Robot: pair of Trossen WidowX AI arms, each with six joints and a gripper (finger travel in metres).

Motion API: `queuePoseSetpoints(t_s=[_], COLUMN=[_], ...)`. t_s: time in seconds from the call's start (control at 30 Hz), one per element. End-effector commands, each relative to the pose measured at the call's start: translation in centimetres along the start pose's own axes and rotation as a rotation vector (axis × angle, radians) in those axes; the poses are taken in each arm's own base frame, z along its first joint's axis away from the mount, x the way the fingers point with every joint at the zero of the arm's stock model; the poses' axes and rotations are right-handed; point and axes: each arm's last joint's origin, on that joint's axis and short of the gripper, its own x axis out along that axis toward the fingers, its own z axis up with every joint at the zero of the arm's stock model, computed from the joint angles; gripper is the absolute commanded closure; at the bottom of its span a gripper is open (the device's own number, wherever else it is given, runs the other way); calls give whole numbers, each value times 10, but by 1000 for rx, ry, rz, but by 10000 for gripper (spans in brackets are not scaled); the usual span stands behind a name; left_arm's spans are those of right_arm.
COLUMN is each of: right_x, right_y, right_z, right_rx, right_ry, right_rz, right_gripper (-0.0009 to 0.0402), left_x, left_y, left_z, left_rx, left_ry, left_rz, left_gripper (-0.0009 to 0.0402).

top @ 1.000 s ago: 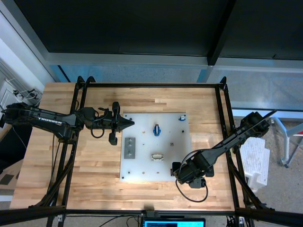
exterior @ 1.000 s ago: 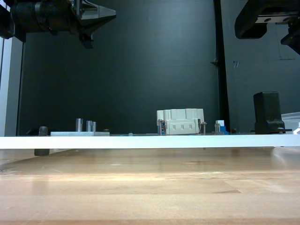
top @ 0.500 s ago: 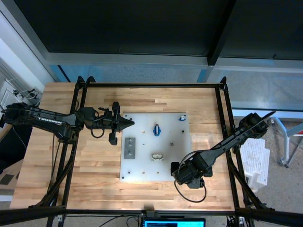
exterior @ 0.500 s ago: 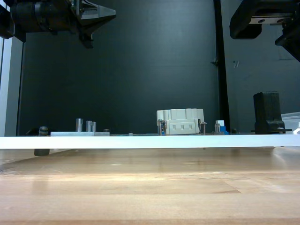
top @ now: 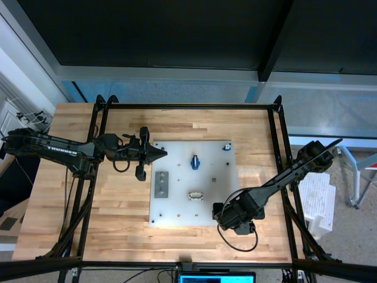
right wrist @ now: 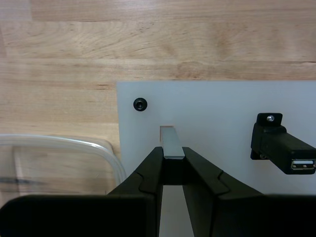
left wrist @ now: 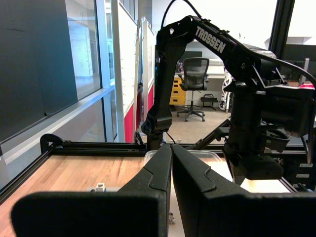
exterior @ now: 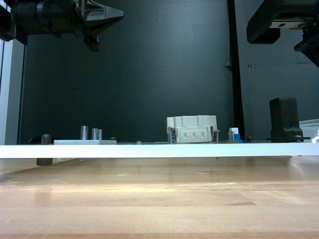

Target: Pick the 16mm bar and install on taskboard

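left gripper (top: 163, 153) aloft, right gripper (right wrist: 172, 152) pinching grey bar (right wrist: 172, 140)

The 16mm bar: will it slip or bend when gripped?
Probably rigid: the 16mm bar looks like metal. Smooth, so it may slip from the right gripper over the taskboard. Left gripper hangs shut near its left edge.

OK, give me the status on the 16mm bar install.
Done: the pick. The right gripper is shut on the 16mm bar. In hand: it hangs over the taskboard near a corner, by the black fitting, well above the board in the low view. Left: seating the bar in the board and releasing. The left gripper is shut, empty, parked by the board's left edge.
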Motion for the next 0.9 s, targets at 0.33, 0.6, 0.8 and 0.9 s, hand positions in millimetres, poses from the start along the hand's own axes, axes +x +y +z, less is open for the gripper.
queuePoseSetpoints(t_s=[0.33,0.6,0.8,0.9], right_x=[2,3,4,4], right_y=[1,2,3,3], right_z=[0,-1,1,1], right_rx=[0,2,-4,-5], right_ry=[18,24,22,21], right_rz=[-10,-2,-4,-6], right_gripper=[393,393,393,393], left_x=[0,0,0,0], left_y=[0,0,0,0], left_z=[0,0,0,0], left_rx=[0,0,0,0], left_ry=[0,0,-1,0], left_rz=[0,0,0,0], left_gripper=[393,393,393,393])
